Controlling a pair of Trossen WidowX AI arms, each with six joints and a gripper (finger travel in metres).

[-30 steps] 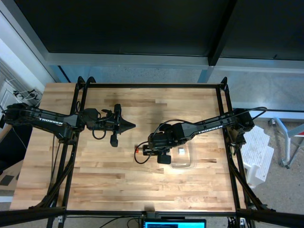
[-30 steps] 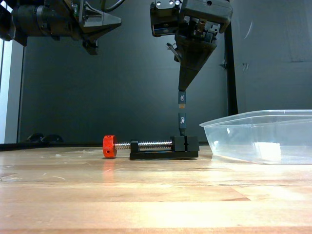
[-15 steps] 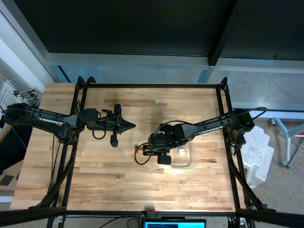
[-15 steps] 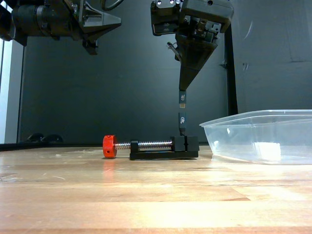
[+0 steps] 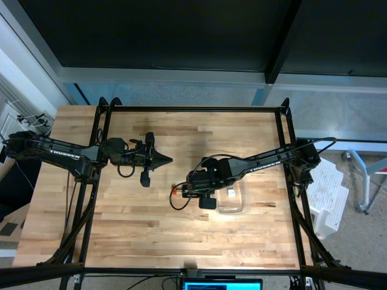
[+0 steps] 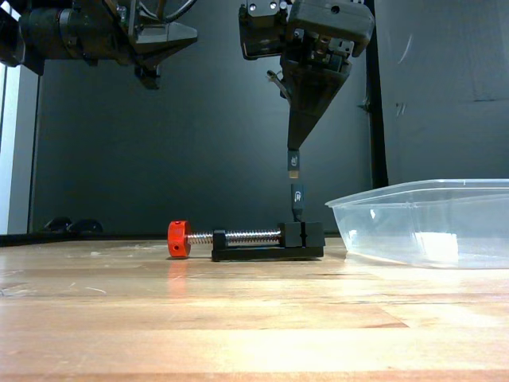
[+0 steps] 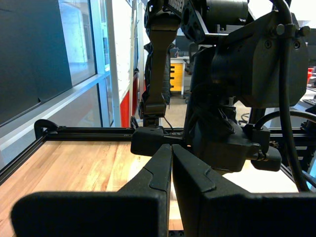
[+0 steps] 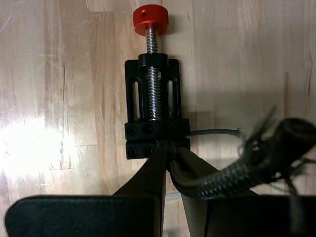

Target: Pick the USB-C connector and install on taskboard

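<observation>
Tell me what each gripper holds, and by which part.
The right gripper, above the taskboard, holds the USB-C connector by its upper end. The left gripper, raised on the left side, holds nothing.

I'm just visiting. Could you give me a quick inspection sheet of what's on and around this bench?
Surface: wooden table, pale planks.
Job's things: USB-C connector hangs just above the taskboard, with a small gap showing.
Clutter: clear plastic tray beside the taskboard, small white piece inside.
Grippers: right end effector shut on the USB-C connector, pointing down; left end effector shut, raised, off left.
Cables: braided cable at the right end effector.
Surroundings: black frame.
</observation>
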